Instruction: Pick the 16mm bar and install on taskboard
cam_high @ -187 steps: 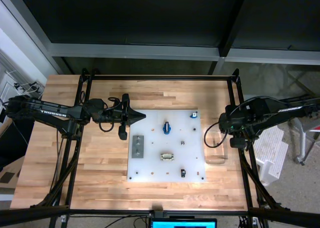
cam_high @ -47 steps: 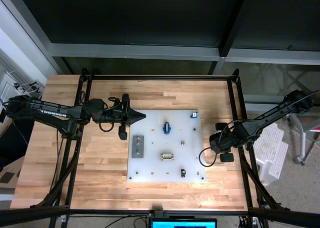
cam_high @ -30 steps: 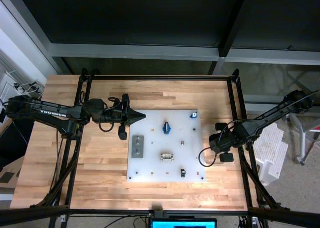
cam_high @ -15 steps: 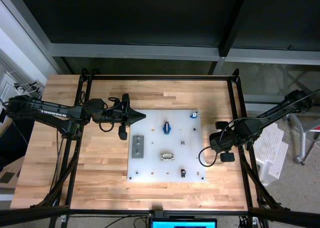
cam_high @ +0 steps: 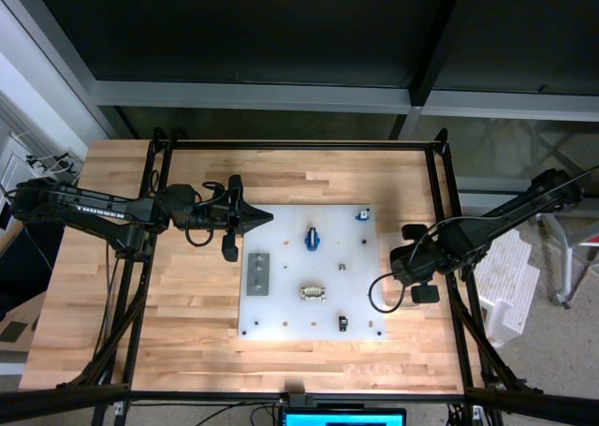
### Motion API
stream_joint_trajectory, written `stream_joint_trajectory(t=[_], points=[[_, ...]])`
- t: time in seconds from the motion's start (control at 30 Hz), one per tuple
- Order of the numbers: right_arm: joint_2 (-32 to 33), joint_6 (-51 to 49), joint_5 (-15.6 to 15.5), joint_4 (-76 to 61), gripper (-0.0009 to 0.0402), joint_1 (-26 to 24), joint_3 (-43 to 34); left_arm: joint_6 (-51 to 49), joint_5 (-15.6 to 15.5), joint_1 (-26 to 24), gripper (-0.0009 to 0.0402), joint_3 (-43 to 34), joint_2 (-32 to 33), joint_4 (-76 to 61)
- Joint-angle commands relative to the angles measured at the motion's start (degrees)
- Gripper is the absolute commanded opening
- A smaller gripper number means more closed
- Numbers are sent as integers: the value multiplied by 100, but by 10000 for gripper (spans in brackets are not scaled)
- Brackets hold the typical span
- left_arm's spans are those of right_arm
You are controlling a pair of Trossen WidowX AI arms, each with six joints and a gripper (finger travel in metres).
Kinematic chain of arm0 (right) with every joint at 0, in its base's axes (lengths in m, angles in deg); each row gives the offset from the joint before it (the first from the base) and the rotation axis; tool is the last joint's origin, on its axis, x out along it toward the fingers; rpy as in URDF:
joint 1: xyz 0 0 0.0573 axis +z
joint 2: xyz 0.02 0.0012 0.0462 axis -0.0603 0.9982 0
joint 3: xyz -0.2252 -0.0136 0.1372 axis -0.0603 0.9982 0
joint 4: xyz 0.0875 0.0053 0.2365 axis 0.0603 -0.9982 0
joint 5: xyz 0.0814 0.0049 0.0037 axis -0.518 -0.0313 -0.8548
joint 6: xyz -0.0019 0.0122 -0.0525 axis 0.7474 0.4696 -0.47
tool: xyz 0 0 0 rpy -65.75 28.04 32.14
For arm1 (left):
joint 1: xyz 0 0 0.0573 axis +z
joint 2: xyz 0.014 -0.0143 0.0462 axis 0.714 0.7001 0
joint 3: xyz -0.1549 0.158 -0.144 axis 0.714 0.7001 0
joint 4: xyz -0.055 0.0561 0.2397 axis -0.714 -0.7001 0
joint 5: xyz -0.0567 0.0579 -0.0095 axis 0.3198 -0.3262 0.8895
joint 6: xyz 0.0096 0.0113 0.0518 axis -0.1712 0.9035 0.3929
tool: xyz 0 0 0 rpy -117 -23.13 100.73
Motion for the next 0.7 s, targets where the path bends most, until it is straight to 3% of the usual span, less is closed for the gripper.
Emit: stream_joint_trajectory(t=[0.03,0.7], points=[[258,2,2,9,0,7,-203,2,2,2,0,-2,0,0],[1845,293,-2,9,0,251,-1749,2,2,2,0,-2,0,2]])
